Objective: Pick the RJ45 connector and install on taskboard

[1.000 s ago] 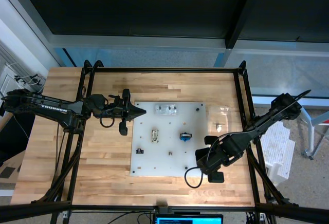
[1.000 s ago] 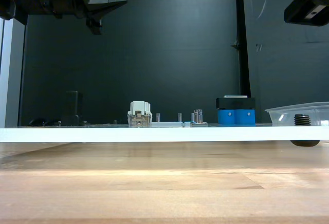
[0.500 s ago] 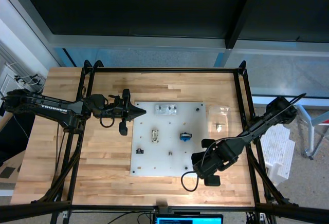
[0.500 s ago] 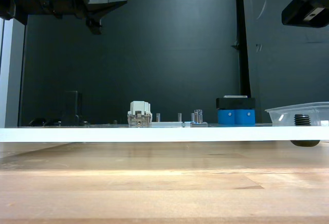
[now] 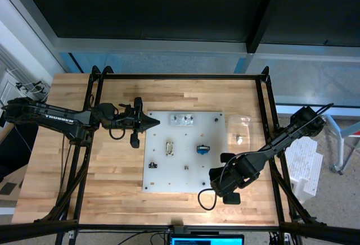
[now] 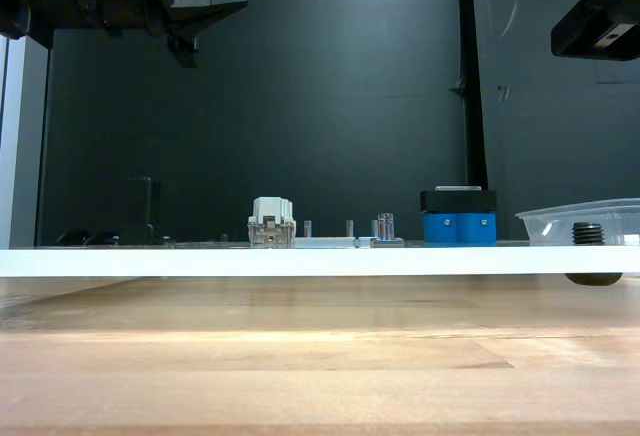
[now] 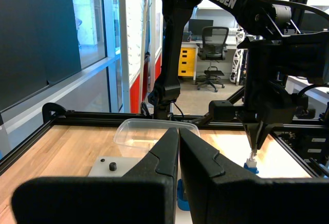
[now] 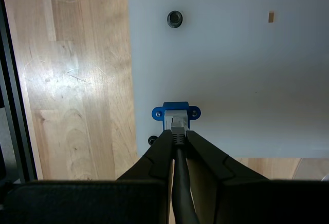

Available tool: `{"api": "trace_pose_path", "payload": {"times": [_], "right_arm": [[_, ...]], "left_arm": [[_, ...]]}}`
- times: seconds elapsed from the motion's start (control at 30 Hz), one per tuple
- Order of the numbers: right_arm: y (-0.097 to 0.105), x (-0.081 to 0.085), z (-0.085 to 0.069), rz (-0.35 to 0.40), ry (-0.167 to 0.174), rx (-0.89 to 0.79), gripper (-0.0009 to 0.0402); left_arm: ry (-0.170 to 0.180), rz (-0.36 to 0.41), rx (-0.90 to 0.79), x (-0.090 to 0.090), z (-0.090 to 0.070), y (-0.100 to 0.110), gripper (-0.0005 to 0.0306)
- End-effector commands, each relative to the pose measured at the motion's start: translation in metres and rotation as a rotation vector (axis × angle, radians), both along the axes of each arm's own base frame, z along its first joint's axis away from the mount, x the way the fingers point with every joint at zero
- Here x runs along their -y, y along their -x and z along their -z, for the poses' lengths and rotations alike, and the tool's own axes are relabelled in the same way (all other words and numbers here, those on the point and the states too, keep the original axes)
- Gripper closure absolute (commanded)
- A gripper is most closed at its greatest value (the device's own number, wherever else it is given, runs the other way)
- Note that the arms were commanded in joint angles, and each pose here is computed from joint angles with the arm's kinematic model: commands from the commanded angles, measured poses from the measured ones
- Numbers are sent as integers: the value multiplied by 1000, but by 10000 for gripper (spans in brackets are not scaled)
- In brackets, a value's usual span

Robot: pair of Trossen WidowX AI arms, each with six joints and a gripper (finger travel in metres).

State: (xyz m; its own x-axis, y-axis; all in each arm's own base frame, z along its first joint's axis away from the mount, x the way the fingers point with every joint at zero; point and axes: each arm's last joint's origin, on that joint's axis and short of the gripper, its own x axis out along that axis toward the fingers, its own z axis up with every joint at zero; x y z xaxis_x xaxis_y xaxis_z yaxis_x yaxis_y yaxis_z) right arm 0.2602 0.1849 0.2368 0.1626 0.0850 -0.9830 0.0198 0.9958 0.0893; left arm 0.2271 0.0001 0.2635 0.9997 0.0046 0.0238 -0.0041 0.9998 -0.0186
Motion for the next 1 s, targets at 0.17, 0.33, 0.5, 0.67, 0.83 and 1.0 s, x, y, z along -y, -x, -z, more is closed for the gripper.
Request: {"api": "trace_pose_path", "payload": {"times": [0.17,0.33,0.5,0.67,0.83,1.0], "right_arm": [[1,0,1,-2,5,-5,393],[2,0,2,-4,6,-7,393],[2,-1,2,-4,4,-6,393],[2,-2,2,-6,1,-2,393],[2,-2,2,-7,1,-2,393],[2,-2,2,-8,7,4,393]], "left_arm": [[0,0,0,0,0,0,300],[0,0,0,0,0,0,300],[0,0,0,0,0,0,300],[0,0,0,0,0,0,300],[0,0,0,0,0,0,300],[0,0,0,0,0,0,300]]}}
